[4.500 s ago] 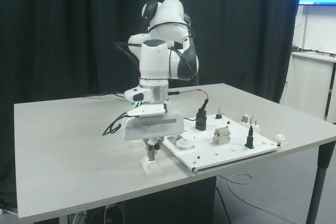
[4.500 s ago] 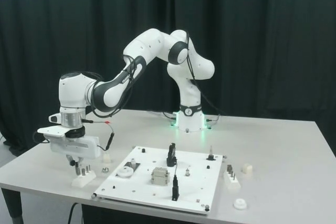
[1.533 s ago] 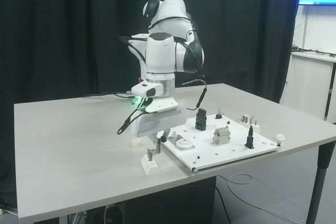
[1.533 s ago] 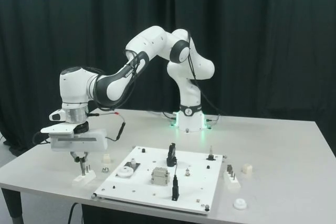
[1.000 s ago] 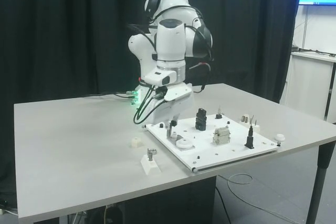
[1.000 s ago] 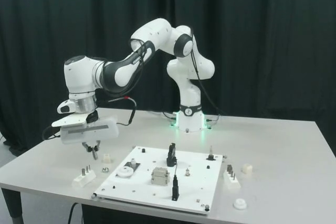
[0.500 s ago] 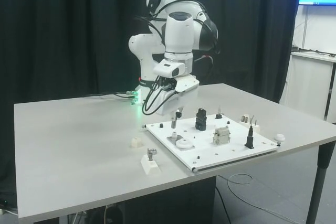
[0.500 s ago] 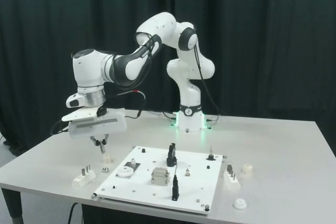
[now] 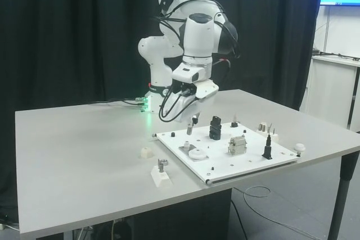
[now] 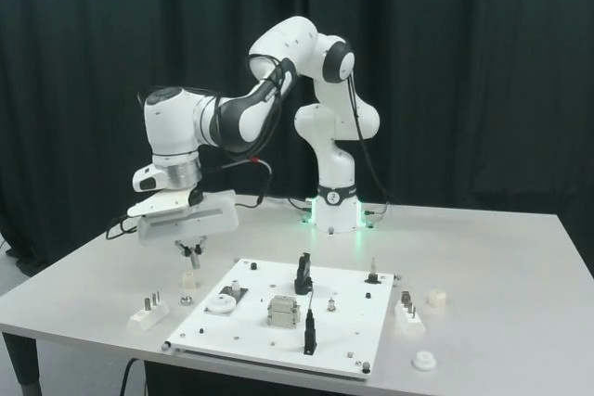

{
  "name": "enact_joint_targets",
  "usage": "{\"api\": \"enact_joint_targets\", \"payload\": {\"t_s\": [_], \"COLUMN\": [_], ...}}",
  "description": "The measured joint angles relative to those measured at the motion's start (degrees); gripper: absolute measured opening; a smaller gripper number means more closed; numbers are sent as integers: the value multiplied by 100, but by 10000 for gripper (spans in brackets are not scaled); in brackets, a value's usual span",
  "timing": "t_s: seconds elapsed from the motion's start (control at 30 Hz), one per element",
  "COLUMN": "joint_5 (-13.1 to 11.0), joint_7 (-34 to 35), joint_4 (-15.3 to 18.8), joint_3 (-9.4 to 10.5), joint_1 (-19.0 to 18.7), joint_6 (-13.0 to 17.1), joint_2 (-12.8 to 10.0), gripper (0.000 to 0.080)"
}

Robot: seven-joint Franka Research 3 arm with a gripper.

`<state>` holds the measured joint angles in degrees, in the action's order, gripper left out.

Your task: Insert round peg 4.

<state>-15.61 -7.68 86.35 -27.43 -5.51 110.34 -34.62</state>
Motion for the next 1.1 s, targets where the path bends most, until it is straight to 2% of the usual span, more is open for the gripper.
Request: {"api": "enact_joint_targets", "payload": {"t_s": [0.57,1.1], "joint_5": [255,500], "joint_7": [-24,-70], "joint_4": [885,1967], "joint_3": [9,15], "joint_1": [-301,-587], "joint_6": [177,670], "joint_2": [471,1196], "gripper": [147,146]}}
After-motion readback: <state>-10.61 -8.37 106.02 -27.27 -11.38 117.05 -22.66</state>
